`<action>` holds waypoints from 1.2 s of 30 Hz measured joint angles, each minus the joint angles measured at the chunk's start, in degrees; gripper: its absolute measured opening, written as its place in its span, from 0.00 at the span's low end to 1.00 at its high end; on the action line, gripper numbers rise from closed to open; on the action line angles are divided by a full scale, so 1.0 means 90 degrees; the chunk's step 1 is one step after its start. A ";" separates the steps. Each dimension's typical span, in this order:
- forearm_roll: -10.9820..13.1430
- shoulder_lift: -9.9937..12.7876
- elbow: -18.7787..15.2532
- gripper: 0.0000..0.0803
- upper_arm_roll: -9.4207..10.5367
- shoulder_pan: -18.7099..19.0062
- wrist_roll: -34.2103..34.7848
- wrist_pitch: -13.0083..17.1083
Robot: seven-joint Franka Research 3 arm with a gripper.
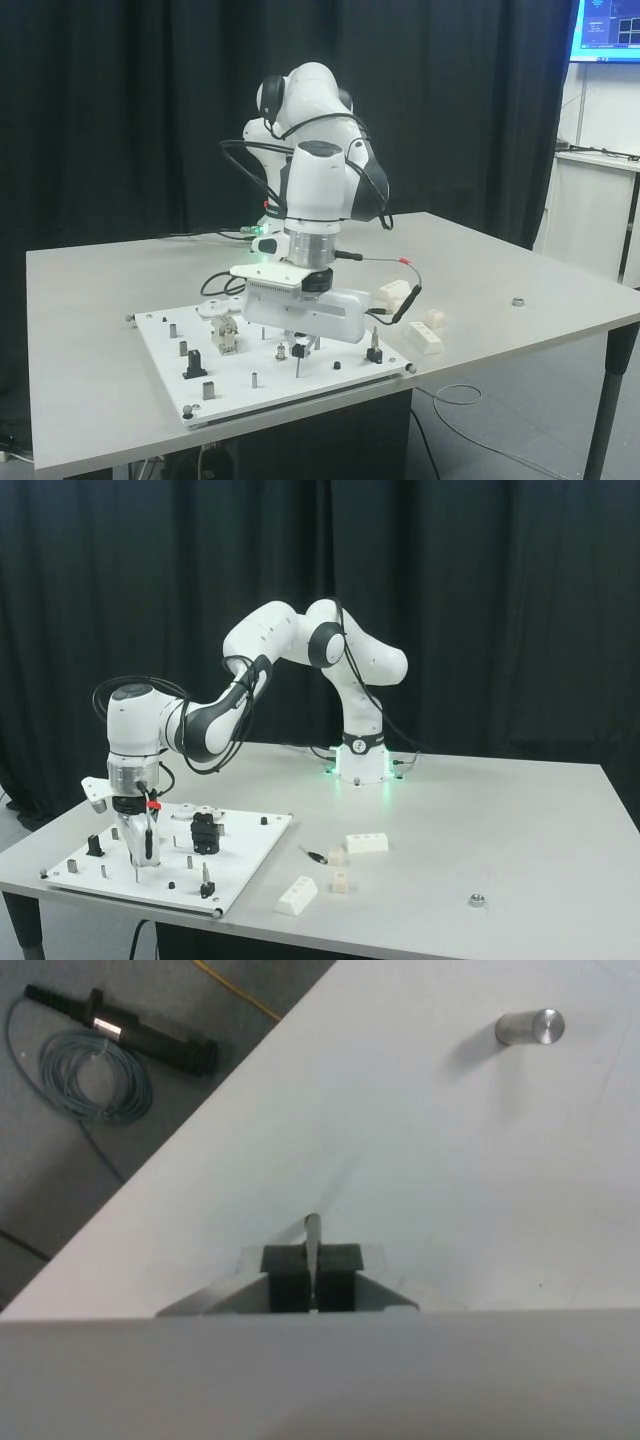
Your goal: Insert round peg 1.
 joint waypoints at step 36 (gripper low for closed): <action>0.0000 0.0038 0.0001 0.02 -0.0036 0.0006 -0.0171 0.0094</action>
